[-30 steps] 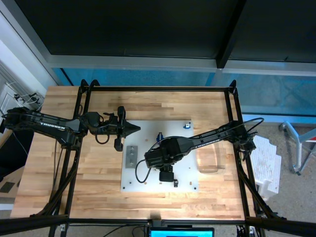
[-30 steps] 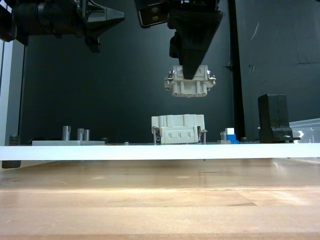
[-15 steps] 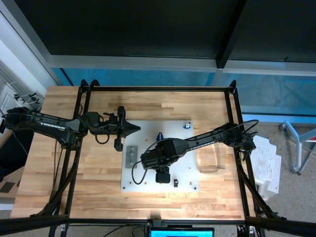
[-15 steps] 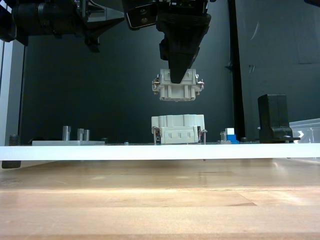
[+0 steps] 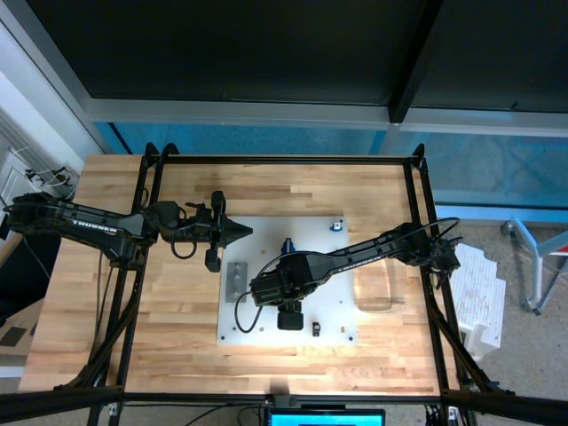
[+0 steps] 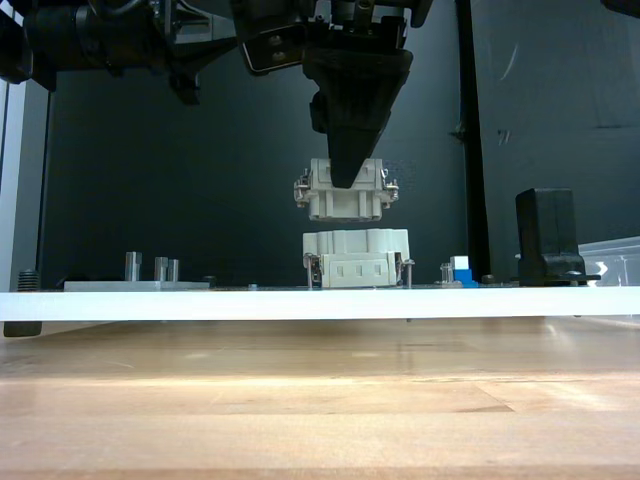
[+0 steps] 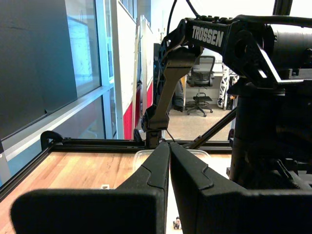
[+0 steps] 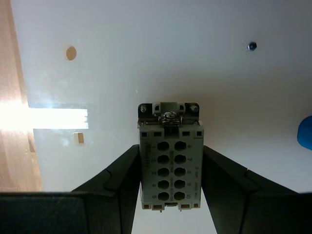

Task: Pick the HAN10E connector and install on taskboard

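Observation:
The HAN10E connector (image 6: 345, 205), a small beige block with two rows of pin holes (image 8: 170, 161), hangs in the air with my right gripper (image 6: 346, 172) shut on it. It hovers a little above a matching beige housing (image 6: 357, 258) on the white taskboard (image 5: 257, 333), slightly left of it and not touching. The black fingers (image 8: 119, 183) press on both long sides of the connector. My left gripper (image 5: 238, 231) is shut and empty, held high over the board's far left corner; the left wrist view shows its fingertips (image 7: 169, 146) closed together.
On the taskboard are a grey metal block with pins (image 6: 150, 270), a blue knob (image 5: 287, 244) and a black upright part (image 6: 548, 238). A clear plastic tray (image 5: 377, 286) lies right of the board. The black frame rails (image 5: 284, 161) edge the wooden table.
My right gripper has carried the connector down and to the left, so it now hangs just above the beige housing. The left arm has not moved.

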Robot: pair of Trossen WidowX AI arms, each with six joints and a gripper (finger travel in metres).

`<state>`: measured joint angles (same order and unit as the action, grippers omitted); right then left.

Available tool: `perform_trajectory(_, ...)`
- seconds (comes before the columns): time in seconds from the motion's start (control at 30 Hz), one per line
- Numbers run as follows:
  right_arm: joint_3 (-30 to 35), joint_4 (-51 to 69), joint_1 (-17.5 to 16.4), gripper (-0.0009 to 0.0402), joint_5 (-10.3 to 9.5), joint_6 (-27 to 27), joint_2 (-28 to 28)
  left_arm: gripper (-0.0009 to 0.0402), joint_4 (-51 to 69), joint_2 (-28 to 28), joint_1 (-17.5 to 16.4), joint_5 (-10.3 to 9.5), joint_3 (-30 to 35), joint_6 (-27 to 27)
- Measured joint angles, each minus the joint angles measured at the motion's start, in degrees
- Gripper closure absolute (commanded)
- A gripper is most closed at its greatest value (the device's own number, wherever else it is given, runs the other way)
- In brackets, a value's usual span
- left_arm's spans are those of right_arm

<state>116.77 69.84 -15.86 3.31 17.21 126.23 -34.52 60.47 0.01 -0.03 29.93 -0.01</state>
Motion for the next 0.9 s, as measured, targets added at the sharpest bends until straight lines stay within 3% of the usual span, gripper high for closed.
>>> perform_trajectory(0.9,-1.16,0.09,-0.48,0.0386,-0.07,-0.17,0.0,0.0392,0.02,0.0,0.0,0.02,0.02,0.02)
